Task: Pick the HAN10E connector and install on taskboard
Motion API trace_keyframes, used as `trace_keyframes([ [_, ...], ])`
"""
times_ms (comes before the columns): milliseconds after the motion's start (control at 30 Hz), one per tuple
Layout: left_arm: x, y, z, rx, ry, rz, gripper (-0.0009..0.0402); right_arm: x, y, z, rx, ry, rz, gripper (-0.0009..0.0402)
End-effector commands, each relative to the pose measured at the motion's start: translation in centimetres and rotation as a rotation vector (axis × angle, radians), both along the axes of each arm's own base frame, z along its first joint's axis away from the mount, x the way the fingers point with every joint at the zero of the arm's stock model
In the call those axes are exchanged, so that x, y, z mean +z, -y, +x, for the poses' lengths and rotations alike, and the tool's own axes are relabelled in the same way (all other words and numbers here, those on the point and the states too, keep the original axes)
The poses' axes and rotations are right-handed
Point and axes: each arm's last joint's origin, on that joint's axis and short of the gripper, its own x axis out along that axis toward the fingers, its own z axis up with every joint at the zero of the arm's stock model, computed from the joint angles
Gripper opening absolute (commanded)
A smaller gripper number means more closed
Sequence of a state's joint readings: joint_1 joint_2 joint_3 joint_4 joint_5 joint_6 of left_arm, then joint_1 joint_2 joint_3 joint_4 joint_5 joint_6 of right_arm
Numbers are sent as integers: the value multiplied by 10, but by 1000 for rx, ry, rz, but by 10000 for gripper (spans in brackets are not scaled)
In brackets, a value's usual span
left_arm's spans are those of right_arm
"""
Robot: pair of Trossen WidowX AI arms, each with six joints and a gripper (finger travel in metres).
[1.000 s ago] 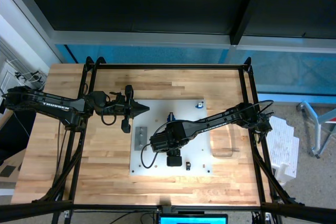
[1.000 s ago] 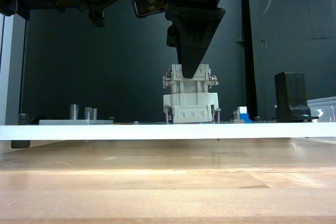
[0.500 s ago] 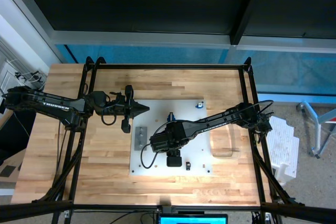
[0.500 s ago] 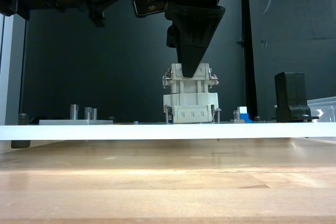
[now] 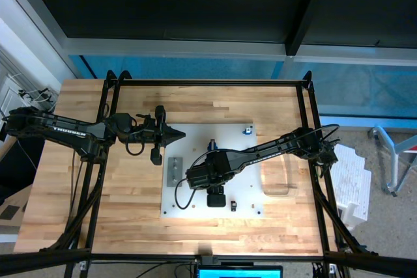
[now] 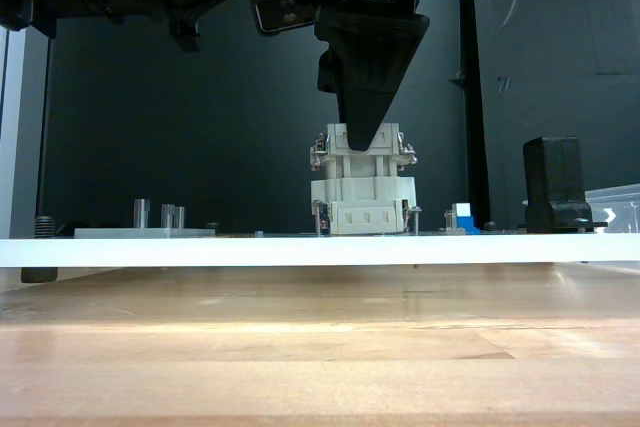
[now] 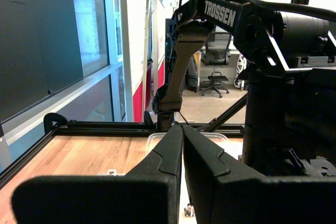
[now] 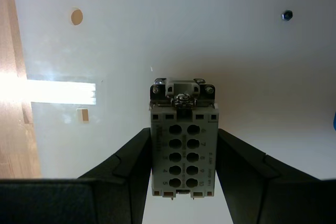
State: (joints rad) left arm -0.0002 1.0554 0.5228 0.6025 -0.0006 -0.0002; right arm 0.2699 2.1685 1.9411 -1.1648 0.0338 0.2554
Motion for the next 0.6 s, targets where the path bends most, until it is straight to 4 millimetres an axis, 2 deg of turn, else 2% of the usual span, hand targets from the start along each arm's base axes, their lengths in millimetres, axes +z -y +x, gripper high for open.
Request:
trace_keyframes([
  [33,0,0,0,0,0,0,1,-5,0,0,0,-4,1,27],
  [600,0,0,0,0,0,0,1,-29,0,-2,2,-8,-2,27],
])
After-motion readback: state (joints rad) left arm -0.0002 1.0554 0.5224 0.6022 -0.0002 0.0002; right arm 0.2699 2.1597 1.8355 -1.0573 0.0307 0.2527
